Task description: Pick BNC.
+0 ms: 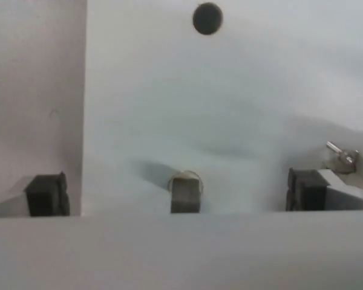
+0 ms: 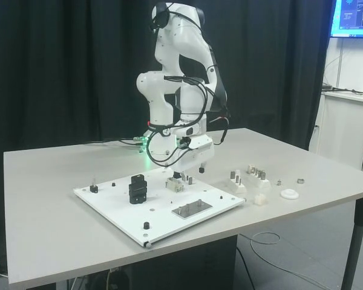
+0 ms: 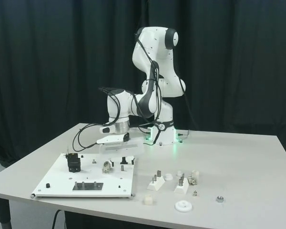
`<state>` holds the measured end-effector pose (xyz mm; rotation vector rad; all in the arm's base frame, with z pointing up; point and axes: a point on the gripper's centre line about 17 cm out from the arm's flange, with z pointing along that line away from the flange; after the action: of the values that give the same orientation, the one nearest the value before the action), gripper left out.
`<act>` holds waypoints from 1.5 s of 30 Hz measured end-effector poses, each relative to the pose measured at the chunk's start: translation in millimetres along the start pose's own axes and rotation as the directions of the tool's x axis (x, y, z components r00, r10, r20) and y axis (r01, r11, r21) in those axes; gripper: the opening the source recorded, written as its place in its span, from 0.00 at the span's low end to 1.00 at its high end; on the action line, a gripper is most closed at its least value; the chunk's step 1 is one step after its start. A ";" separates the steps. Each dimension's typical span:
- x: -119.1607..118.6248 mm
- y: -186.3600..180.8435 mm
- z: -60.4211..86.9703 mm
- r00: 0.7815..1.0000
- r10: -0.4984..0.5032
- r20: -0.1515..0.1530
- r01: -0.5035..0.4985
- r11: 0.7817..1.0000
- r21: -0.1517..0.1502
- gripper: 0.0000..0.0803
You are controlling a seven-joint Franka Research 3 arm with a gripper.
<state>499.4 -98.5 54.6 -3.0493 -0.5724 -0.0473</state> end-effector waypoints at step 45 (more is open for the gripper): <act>54.9 -62.8 -58.4 0.995 0.090 0.036 -0.092 0.995 0.038 1.00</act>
<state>526.4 -22.7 117.0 -3.0387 -0.4298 0.0188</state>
